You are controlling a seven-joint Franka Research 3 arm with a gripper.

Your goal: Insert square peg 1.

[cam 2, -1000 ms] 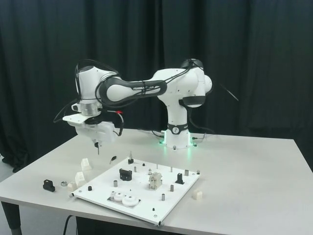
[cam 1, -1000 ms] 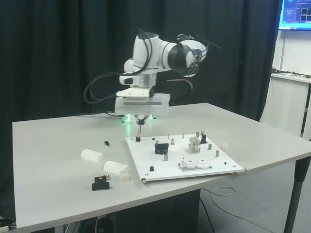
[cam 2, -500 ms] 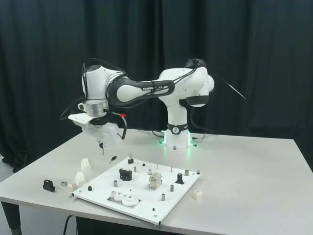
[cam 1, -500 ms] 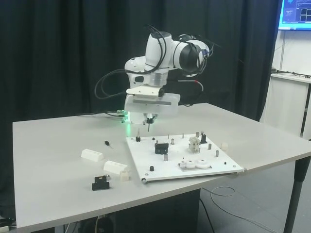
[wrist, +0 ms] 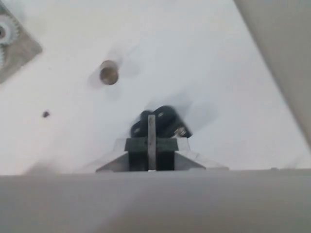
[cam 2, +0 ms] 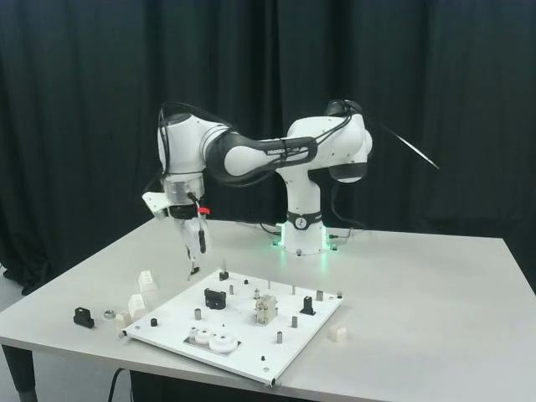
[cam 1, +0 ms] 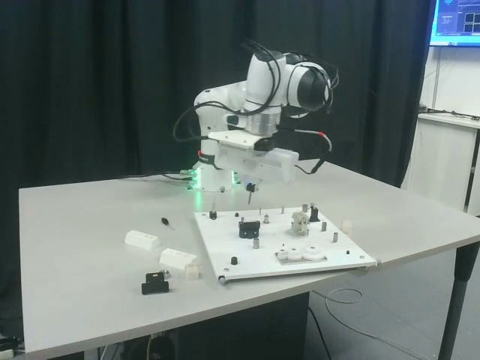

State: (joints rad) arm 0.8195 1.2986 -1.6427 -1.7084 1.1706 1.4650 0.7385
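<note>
I have the thin peg (wrist: pixel 151 141) pinched tight in my gripper (cam 1: pixel 247 192), near the middle of the frame, above the white board (cam 1: pixel 225 247). It is not in its hole yet.

The tool (wrist: pixel 151 145) hides part of a black fixture (wrist: pixel 163 121); gears (wrist: pixel 6 36) are cut off.

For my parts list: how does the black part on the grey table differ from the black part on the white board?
The black table part lies off the white board, near the table's front edge; the black board part stands among small pegs. The gripper, shut on a thin peg, hangs near the black board part, far from the black table part. Both are small and black.
</note>
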